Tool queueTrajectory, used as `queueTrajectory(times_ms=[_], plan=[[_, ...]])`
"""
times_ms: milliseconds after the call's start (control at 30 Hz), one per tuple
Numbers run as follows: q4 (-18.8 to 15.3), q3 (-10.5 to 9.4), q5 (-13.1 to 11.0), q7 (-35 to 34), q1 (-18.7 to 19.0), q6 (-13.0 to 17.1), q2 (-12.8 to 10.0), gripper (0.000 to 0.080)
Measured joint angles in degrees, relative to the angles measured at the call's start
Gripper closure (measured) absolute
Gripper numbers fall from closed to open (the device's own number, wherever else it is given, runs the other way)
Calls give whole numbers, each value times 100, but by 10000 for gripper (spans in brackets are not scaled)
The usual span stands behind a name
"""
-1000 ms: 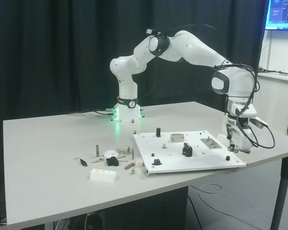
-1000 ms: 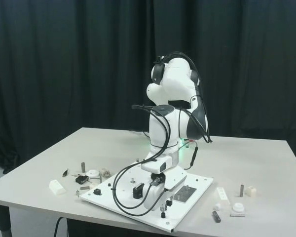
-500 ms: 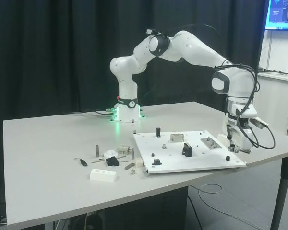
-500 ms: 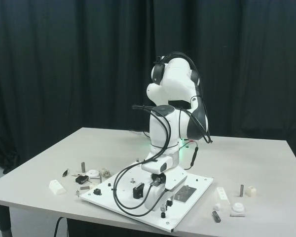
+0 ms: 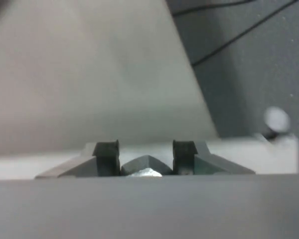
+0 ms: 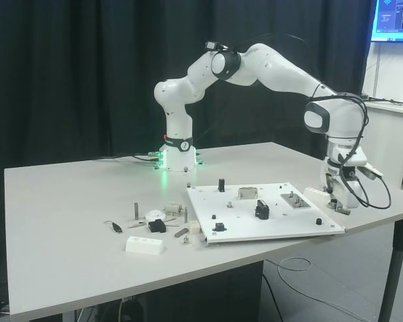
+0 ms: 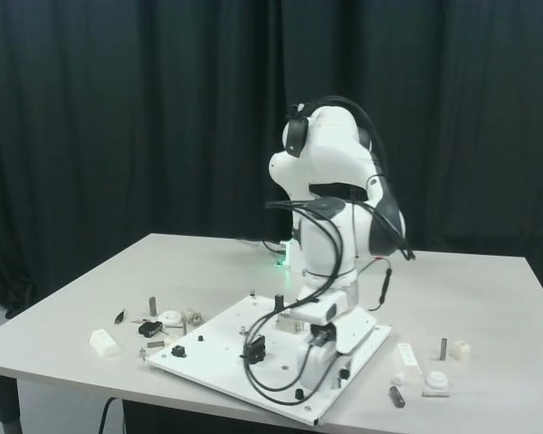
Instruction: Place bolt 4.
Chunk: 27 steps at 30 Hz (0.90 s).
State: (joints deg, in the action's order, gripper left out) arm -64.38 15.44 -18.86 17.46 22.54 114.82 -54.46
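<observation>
Bolt 4 not surely made out: small bright piece [image 5: 144, 173] low at gripper [image 5: 145, 149], mostly cut off. Grip state: cannot tell. Shifted since half a second ago, off white board [image 6: 269, 229] corner toward grey table [image 6: 67, 201] edge. Black curtain [image 6: 67, 74] behind.

Black curtains [image 6: 74, 74] hang behind the grey table [image 6: 60, 221]; a lit screen [image 6: 394, 20] glows beside them.
</observation>
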Motion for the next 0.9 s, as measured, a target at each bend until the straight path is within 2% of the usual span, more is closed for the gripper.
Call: queueTrajectory(times_ms=[367,900], plan=[[-44,-6,33,-429,437,-29,-37,575],[-107,10,403,-1583,728,204,-180,576]])
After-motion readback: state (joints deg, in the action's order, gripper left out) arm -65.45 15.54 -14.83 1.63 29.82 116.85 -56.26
